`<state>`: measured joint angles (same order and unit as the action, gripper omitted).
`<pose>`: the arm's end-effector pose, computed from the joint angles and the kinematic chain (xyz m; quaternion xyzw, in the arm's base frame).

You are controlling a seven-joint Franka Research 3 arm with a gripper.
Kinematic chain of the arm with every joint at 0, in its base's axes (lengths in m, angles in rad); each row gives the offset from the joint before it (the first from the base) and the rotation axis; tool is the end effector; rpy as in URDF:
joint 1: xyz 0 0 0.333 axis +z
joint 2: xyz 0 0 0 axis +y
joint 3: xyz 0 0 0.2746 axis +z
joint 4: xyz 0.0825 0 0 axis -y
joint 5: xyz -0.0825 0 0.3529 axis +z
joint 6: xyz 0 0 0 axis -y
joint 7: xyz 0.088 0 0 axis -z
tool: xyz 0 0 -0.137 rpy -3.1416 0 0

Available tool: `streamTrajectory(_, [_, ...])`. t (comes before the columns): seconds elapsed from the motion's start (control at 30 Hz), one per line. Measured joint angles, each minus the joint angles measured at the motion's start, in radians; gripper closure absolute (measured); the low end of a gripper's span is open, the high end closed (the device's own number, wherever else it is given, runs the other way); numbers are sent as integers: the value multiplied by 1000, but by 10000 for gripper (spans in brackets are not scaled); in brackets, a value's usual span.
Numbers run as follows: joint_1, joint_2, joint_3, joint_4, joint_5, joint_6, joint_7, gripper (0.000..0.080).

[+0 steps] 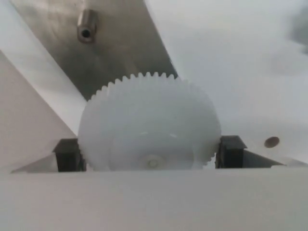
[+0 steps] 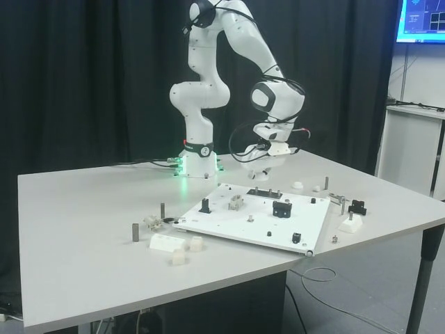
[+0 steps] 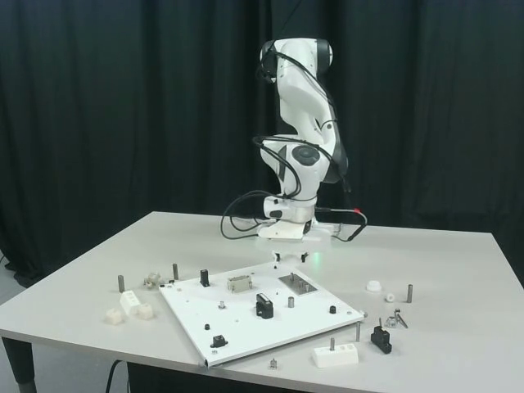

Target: Place large gear.

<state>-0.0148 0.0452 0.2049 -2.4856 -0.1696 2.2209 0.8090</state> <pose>0.4018 0.0688 0.2053 0.9568 -0.2412 -0.1084 0.1209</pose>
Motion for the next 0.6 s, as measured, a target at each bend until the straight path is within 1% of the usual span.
streamTrajectory(0.27, [24, 0, 20, 4, 70, 29, 14, 206])
streamTrajectory(0.5, [76, 0, 41, 18, 126, 35, 57, 206])
streamTrajectory(0.6, [104, 1, 49, 23, 143, 43, 84, 206])
